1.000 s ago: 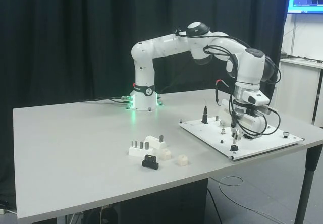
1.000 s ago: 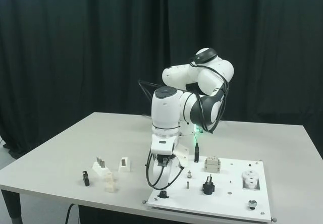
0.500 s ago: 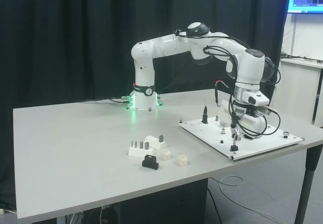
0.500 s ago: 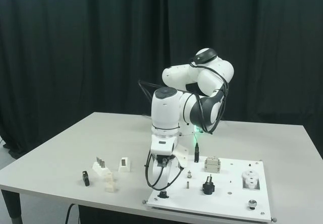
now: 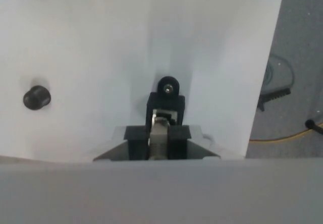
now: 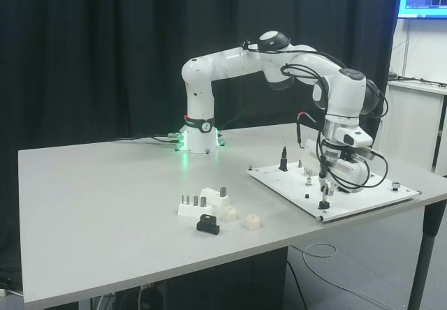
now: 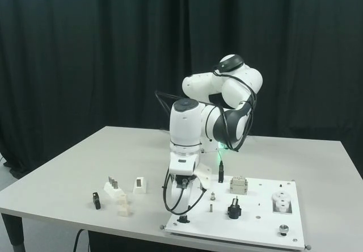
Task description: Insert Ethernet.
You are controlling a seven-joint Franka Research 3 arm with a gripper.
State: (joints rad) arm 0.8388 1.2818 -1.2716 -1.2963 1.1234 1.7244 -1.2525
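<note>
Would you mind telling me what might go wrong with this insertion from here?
The plug sits right at the black socket, so a slight misalignment could jam it. The socket is near the edge of the white board, so pressing down might tip or shift it.

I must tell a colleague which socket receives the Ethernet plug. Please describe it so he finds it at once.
Start at the white board on the grey table, at its corner nearest the loose white blocks. There, directly under the claw, sits the small black socket. The other black fittings stand farther in on the board.
</note>
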